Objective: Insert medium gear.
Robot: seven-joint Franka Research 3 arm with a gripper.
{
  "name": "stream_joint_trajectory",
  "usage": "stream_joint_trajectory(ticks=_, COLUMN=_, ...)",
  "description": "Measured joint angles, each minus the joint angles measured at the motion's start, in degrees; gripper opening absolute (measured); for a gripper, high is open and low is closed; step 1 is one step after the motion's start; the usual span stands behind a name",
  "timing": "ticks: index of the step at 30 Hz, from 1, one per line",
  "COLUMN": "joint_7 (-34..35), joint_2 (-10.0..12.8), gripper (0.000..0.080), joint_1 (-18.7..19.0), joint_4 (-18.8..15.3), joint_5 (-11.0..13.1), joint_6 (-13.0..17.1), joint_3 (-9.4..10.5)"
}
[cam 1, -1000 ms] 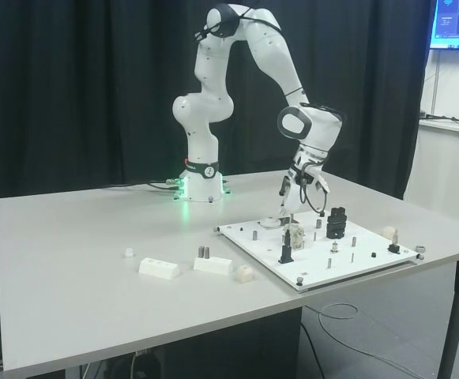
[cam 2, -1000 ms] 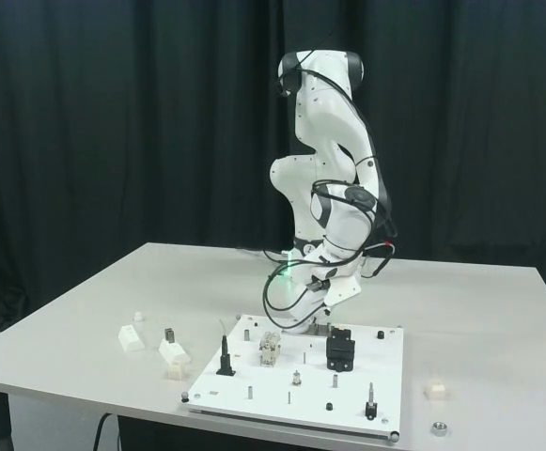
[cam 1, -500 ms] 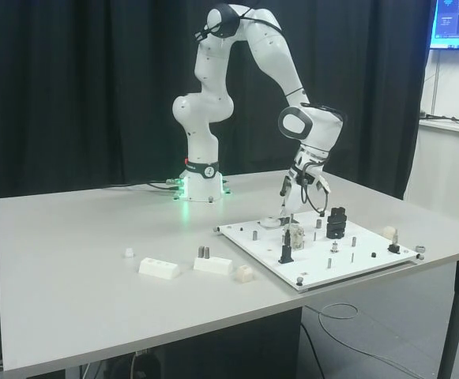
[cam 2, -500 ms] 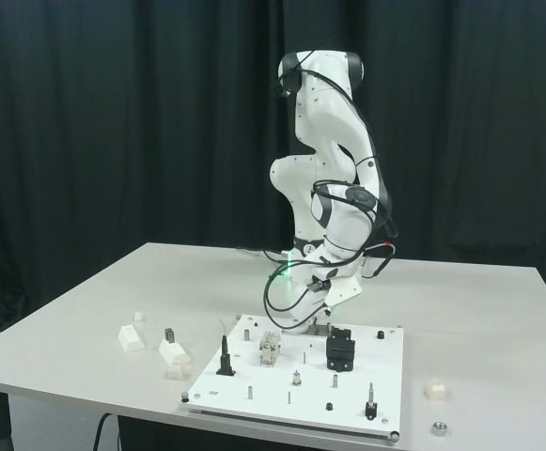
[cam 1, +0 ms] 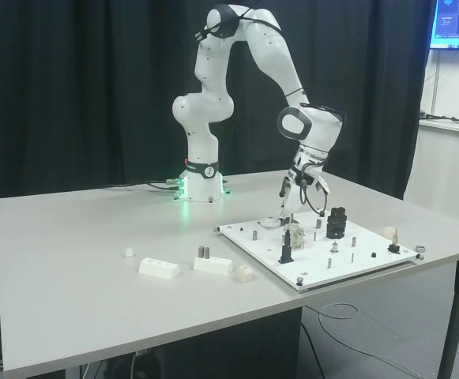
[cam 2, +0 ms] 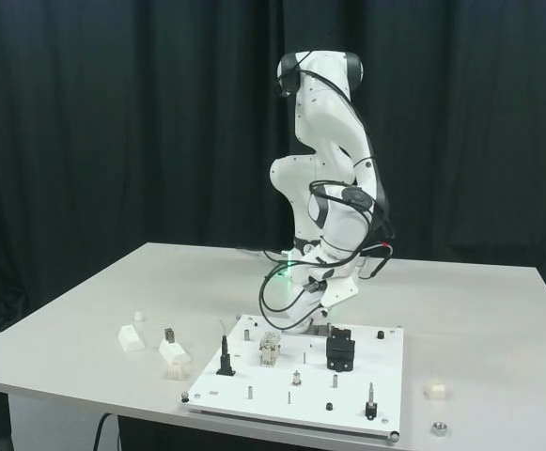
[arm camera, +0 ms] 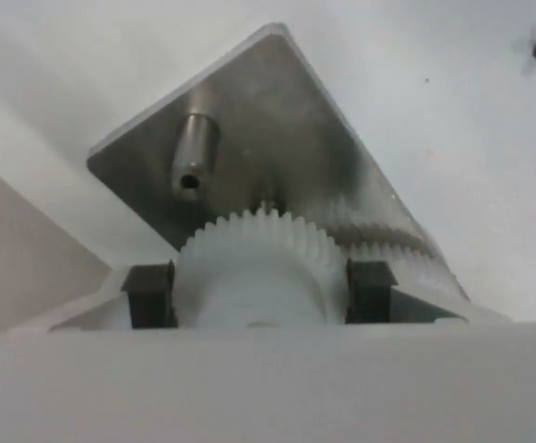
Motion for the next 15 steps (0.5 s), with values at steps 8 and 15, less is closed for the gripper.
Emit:
stream_joint_trajectory(ticks=8, joint_7=-0.8, joint_2=0.4, gripper=0.0397, joint_1=-0.5, joint_4=0.7, joint_5=0.0, joint_6=0.1, joint_3=0.02)
stream_joint_trajectory(ticks=15, joint_7=-1.2, joint_2=0.7, gripper=0.0397, joint_1=-0.5, joint_4=1.0, joint_5=0.0, joint_6=0.3, joint_3=0.06)
